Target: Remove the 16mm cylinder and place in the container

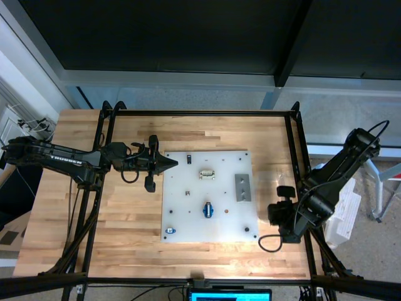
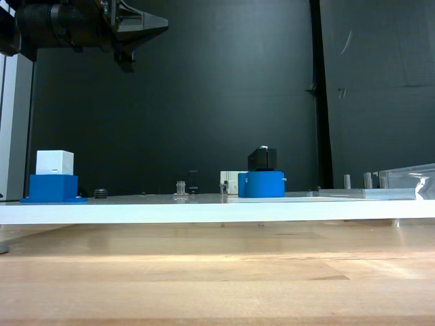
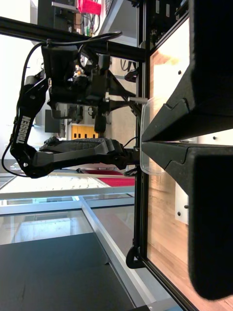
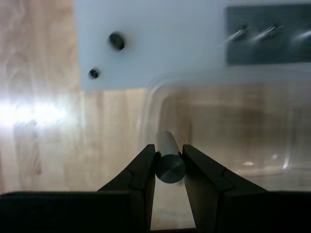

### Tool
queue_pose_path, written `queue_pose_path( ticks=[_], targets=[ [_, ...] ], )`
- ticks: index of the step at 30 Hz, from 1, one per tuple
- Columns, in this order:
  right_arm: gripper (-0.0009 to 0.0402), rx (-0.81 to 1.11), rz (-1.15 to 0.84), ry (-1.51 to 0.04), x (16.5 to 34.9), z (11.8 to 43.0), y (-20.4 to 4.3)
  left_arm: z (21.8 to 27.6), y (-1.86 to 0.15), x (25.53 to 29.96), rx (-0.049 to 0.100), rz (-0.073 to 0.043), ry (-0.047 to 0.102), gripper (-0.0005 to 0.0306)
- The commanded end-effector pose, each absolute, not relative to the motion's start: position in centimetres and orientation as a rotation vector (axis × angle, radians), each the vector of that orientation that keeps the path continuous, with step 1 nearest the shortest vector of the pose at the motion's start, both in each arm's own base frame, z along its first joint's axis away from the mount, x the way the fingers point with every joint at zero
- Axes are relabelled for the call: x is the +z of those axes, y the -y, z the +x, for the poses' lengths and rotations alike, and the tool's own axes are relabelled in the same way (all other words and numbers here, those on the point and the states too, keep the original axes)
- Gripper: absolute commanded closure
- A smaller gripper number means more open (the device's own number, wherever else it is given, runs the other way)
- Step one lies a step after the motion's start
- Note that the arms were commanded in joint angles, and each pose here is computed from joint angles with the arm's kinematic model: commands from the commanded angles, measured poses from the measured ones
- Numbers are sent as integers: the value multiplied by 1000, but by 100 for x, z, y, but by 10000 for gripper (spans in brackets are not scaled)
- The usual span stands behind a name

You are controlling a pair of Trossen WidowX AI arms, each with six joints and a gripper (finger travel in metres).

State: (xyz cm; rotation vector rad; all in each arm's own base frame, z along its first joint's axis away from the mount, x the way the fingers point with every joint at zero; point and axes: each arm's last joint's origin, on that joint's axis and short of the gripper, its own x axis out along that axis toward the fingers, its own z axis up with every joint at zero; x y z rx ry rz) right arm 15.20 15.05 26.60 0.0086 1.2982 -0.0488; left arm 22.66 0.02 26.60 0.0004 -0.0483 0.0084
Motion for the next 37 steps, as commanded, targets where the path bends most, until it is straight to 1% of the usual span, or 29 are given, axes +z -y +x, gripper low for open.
queue_pose_path(
  ticks=[1, 6, 11, 17, 19, 30, 37],
  targets=[
    [393, -67, 10, -1296, 2653, 1565, -1396, 2267, -3, 2661, 8, 0, 49, 300],
    [393, -86, 8, -1292, 2612, 1615, -1219, 2267, -3, 2661, 8, 0, 49, 300],
    [393, -120, 49, -1269, 2544, 1622, -1028, 2267, -2, 2661, 8, 0, 49, 300],
    [389, -145, 41, -1289, 2454, 1638, -902, 2267, -3, 2661, 8, 0, 49, 300],
    [377, -148, 46, -1290, 2440, 1644, -892, 2267, -2, 2661, 8, 0, 49, 300],
    [275, -152, 50, -1290, 2428, 1648, -885, 2267, -2, 2661, 8, 0, 49, 300],
    [234, -151, 51, -1287, 2429, 1651, -885, 2267, -3, 2661, 8, 0, 49, 300]
  ],
)
